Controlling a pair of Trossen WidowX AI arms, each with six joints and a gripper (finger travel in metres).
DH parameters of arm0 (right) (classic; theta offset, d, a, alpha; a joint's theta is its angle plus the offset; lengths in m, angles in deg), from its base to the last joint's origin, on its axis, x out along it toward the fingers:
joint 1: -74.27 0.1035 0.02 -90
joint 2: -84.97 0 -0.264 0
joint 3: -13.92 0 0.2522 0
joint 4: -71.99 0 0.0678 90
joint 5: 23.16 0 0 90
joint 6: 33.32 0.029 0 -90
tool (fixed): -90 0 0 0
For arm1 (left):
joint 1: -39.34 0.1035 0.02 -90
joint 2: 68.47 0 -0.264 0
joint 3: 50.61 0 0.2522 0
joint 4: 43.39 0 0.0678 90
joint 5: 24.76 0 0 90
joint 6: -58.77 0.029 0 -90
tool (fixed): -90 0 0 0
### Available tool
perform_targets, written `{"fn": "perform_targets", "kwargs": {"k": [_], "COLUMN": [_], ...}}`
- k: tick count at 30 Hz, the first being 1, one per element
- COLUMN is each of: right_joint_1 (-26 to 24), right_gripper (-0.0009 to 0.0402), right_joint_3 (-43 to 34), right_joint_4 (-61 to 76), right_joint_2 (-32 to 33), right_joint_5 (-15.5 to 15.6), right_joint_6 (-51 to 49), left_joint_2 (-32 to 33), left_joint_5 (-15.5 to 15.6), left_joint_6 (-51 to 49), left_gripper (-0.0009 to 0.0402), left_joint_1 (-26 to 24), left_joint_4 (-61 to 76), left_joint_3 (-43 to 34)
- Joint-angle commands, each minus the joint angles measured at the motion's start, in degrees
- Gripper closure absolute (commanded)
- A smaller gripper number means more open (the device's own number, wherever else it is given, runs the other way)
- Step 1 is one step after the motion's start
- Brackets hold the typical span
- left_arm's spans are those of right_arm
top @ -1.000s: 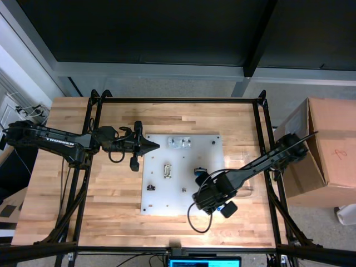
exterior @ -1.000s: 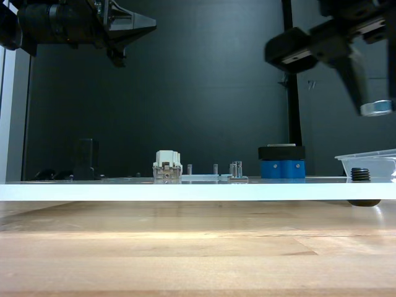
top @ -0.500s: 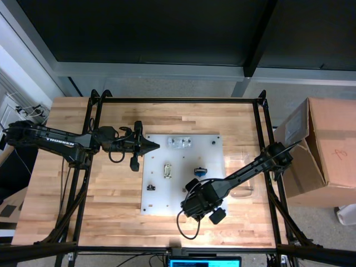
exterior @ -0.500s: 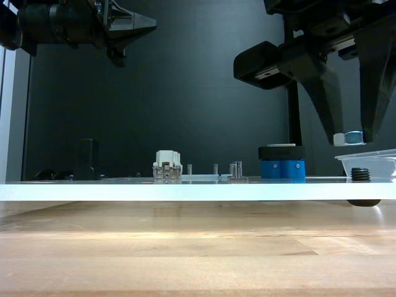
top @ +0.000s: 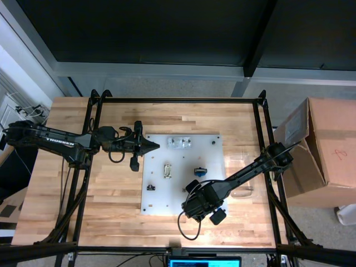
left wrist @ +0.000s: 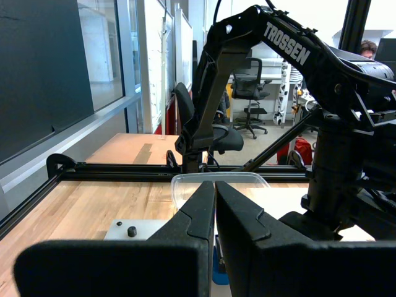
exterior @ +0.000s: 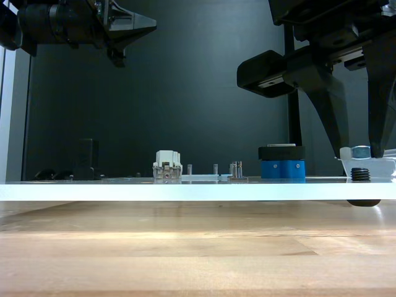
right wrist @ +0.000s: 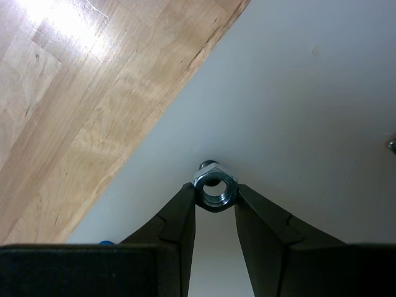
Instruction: Pick the M12 nut and place it on its threads and fasten
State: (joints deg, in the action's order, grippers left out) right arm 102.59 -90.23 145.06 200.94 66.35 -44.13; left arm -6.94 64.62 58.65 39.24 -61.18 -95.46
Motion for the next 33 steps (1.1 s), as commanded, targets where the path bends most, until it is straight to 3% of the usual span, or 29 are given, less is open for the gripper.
{"fn": "perform_targets", "kwargs": {"k": [1, 27, 33], "right_joint_1": [0.09, 0.07, 0.07], "right_gripper": [0.0389, 0.0389, 0.0389], "right_joint_3": [0.50, 2.97, 2.97], "right_joint_4": [-0.44, -3.56, -3.54], "right_joint_2": [-0.07, -0.04, -0.07], "right_joint_5": [-0.02, 0.00, 0.00], "right_joint_6": [-0.09, 0.28, 6.32], "left_joint_2": [0.02, 0.02, 0.02], "left_joint_5": [-0.02, 0.00, -0.02], "left_joint_6": [0.02, 0.02, 0.02], "left_gripper": [0.0393, 0.0393, 0.0393], "left_joint_1": [0.02, 0.02, 0.02], "left_joint_4": [0.00, 0.00, 0.00], "left_joint_3": [-0.02, -0.02, -0.02]}}
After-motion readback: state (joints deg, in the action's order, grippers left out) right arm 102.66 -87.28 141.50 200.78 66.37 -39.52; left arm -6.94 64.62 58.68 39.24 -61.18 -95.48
